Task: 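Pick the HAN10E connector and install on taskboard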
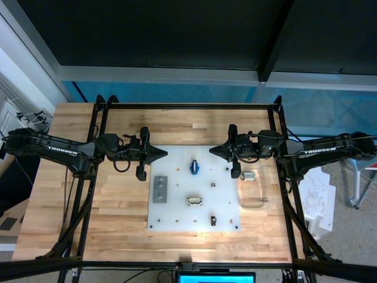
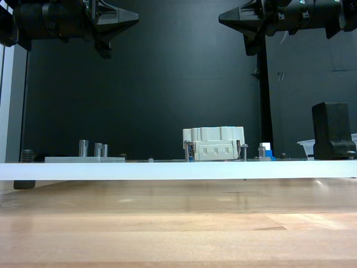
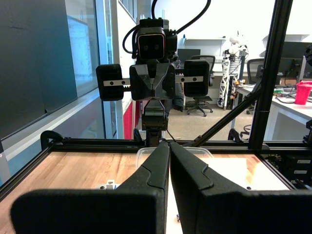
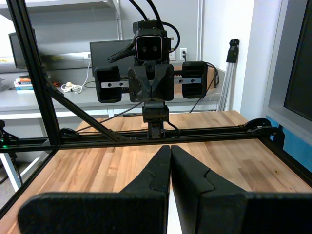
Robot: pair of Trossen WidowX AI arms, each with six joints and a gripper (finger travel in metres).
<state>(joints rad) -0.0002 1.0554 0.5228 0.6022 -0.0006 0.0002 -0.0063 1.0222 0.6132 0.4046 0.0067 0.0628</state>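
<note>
The HAN10E connector [image 1: 248, 175], a small pale block, lies at the far end of a clear tray [image 1: 254, 199], just right of the taskboard [image 1: 177, 219]. The white taskboard carries a grey metal block [image 1: 160, 187], a blue piece [image 1: 194, 167] and a beige flanged socket [image 1: 195, 201]. My left gripper [image 1: 165, 153] hovers shut over the board's far left corner, holding nothing. My right gripper [image 1: 212, 150] hovers shut over the board's far right part, left of the connector and well above it. Both grippers point inward at each other, with fingers closed in the wrist views [image 3: 169, 145] [image 4: 170, 147].
Small black fittings [image 1: 213, 220] stand on the board's near right part; one black fitting [image 2: 333, 131] rises tall in the low view. The beige socket [image 2: 213, 143] stands mid-board there. A black frame [image 1: 188, 107] rings the wooden table [image 1: 106, 224].
</note>
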